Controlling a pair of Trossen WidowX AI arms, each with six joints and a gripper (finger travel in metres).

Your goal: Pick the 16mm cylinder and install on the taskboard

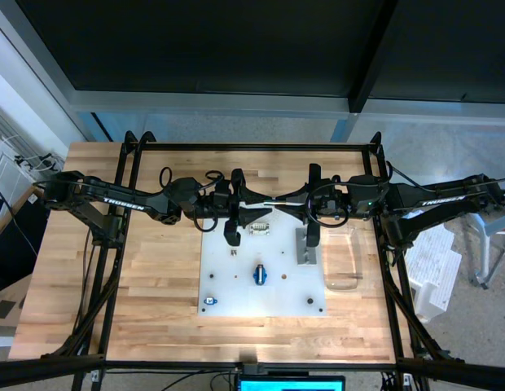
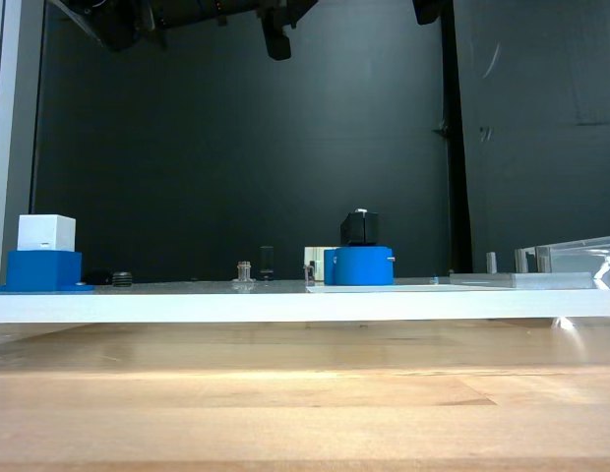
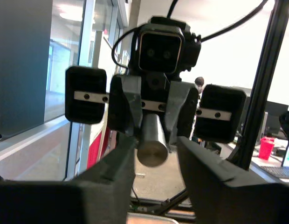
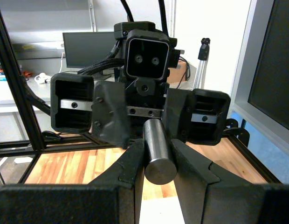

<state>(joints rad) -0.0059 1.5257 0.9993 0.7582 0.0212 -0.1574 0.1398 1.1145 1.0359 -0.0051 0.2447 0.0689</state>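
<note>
right gripper (image 4: pixel 158 150): pinches the 16mm cylinder (image 4: pixel 160 170)
left gripper (image 3: pixel 156 148): spread around its other end
axis: I read it level, arm to arm, taskboard (image 1: pixel 236 293) below

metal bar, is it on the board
No, the right pincer holds the metal bar in the air, with the left pincer at its other end, above the white board.

Above the taskboard (image 1: pixel 236 287)'s far edge, the left gripper (image 3: pixel 155 158) and right gripper (image 4: pixel 156 161) meet head-on, the right clamping the 16mm cylinder (image 4: pixel 156 135), the left spread around it. We find the taskboard's near half open except the blue fitting (image 1: pixel 259 274). The grey block (image 1: pixel 307 247) and clear tray (image 1: pixel 342 261) crowd its right side.
</note>
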